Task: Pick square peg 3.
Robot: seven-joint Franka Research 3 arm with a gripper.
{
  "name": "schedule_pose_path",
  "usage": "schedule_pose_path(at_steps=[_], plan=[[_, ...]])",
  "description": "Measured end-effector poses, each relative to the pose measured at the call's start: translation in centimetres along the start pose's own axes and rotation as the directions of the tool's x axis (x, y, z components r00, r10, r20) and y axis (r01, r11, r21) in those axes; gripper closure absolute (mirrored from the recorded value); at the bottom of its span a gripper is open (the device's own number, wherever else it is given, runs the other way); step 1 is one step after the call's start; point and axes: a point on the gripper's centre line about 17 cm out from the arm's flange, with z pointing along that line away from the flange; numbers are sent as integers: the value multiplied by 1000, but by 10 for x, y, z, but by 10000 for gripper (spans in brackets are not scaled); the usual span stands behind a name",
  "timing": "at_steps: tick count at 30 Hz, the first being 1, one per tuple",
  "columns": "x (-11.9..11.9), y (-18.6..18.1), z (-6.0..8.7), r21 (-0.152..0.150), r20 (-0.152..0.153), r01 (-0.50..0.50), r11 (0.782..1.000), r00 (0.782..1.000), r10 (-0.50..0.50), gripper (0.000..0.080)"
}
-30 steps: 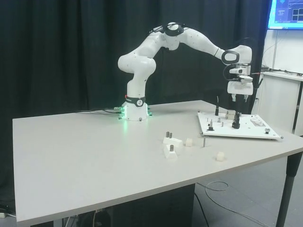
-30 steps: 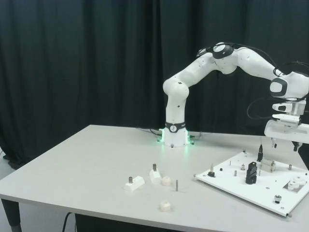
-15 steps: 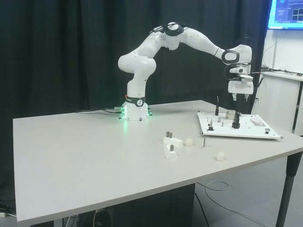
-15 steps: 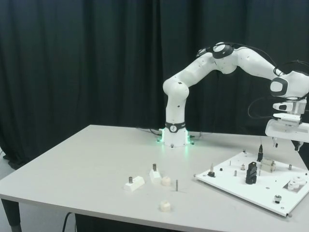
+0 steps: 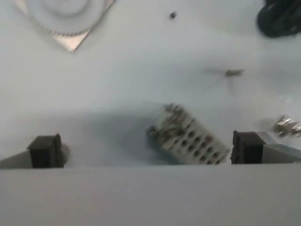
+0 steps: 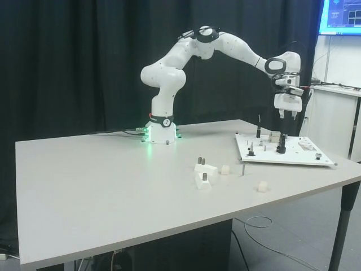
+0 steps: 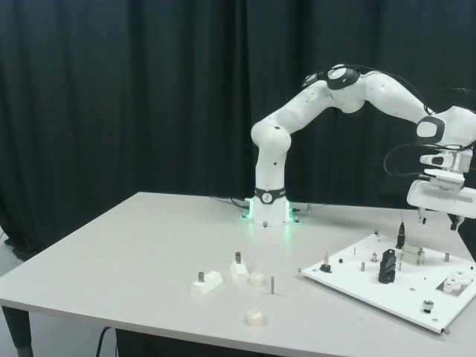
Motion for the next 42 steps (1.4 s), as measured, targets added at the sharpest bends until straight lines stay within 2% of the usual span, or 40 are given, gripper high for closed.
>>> schedule_pose_path(at_steps=[5, 10, 20, 35, 42], plan=[[15, 21, -1, -20, -11, -29, 999, 1000, 29, 3], [28, 48, 1, -39, -10, -71, 997, 997, 71, 3], [44, 103, 6, -75, 17, -69, 995, 997, 71, 3], [57, 190, 22, -101, 66, -66, 993, 995, 73, 3], [64, 238, 28, -121, 74, -78, 990, 993, 87, 3]])
